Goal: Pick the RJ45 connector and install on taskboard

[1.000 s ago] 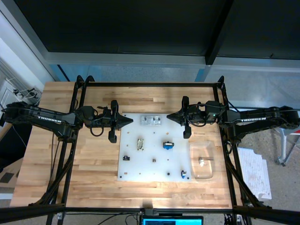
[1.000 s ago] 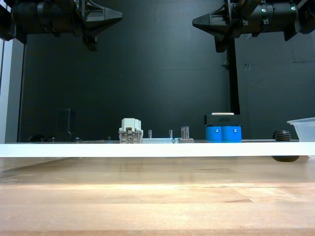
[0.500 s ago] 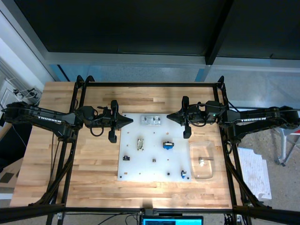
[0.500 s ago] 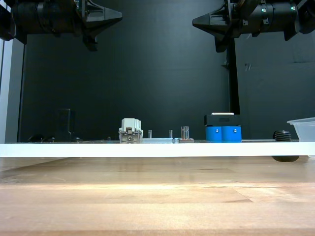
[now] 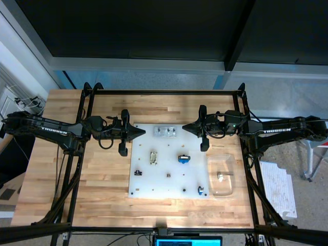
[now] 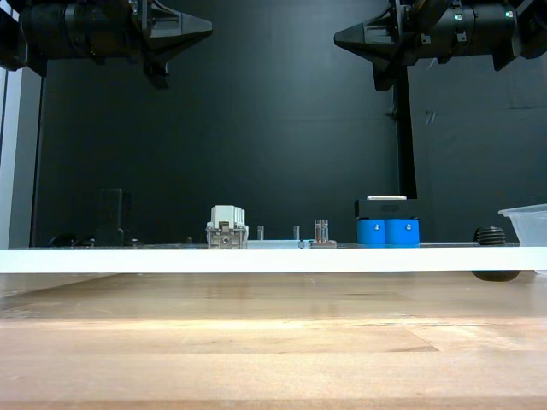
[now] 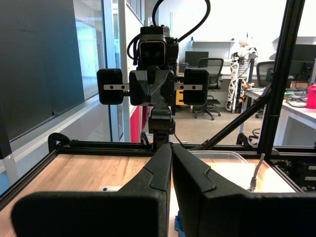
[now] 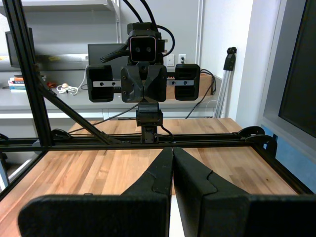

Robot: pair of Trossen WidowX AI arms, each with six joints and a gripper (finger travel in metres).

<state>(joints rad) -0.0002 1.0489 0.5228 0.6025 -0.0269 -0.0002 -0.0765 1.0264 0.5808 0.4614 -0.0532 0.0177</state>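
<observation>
My left gripper (image 5: 144,132) hangs high over the far left edge of the white board (image 5: 154,180). It is shut with nothing in it, its jaws meeting in the left wrist view (image 7: 171,146). My right gripper (image 5: 184,128) hangs opposite, over the far right edge. It is also shut and empty (image 8: 173,148). A pale block (image 5: 220,177) lies in the clear tray (image 5: 217,157), with no cable showing off it. The blue jack (image 5: 201,191) sits at the board's near right corner under a small pale-grey top. I cannot tell where the connector is.
A grey-white housing (image 5: 152,157), a blue fixture with a black top (image 5: 183,158) and small posts stand on the board. The black frame rails (image 5: 164,93) run around the wooden table. In the low view both grippers (image 6: 210,31) (image 6: 337,38) hang well above the board's parts.
</observation>
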